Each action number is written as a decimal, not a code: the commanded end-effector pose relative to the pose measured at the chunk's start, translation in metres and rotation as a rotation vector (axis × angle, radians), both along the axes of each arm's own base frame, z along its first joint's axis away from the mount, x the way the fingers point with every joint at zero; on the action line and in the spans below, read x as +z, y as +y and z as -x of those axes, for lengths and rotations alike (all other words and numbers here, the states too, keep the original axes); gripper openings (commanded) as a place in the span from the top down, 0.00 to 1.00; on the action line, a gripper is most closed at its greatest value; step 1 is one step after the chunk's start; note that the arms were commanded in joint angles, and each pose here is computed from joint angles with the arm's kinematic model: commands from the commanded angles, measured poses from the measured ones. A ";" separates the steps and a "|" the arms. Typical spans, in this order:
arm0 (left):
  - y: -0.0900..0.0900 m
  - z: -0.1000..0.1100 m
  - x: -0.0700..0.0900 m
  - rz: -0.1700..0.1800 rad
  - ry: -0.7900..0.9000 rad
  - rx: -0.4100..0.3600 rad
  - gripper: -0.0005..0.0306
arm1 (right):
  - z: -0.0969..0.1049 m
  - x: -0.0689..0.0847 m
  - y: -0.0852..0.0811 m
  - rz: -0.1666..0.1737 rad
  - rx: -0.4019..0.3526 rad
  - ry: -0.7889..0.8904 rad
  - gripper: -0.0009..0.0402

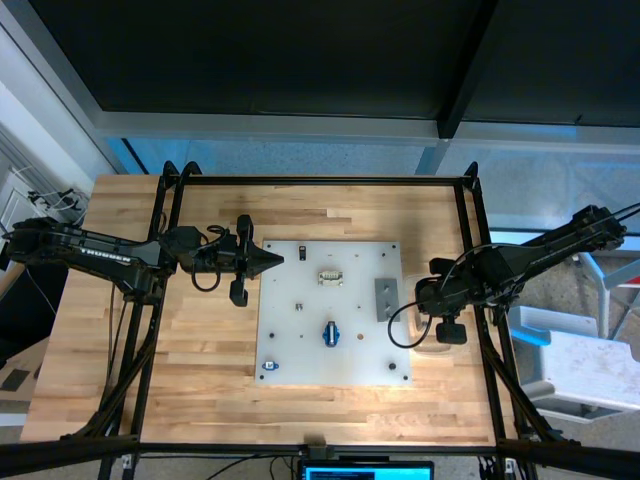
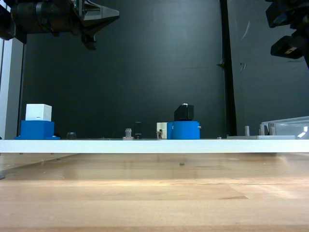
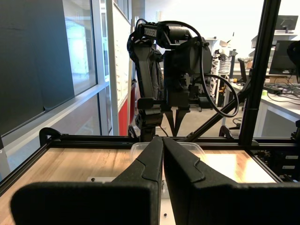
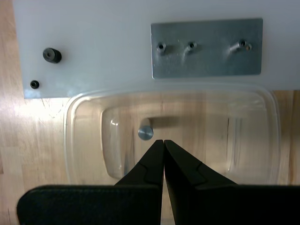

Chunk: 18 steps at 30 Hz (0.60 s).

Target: Pick the 16mm cylinder and place it in the taskboard

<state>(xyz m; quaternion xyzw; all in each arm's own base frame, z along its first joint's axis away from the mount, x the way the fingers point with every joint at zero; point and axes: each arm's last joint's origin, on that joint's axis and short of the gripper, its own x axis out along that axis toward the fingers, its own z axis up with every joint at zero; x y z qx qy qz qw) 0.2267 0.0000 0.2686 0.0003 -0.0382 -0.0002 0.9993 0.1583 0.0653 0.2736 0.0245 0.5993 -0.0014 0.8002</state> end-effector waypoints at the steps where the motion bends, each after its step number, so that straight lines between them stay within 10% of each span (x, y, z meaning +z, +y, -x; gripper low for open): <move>1: 0.000 0.000 0.000 0.000 0.000 0.000 0.98 | 0.001 -0.001 0.000 0.008 -0.006 0.021 0.98; 18: 0.000 0.000 0.000 0.000 0.000 0.000 0.98 | -0.006 -0.012 0.006 0.032 0.003 0.075 0.76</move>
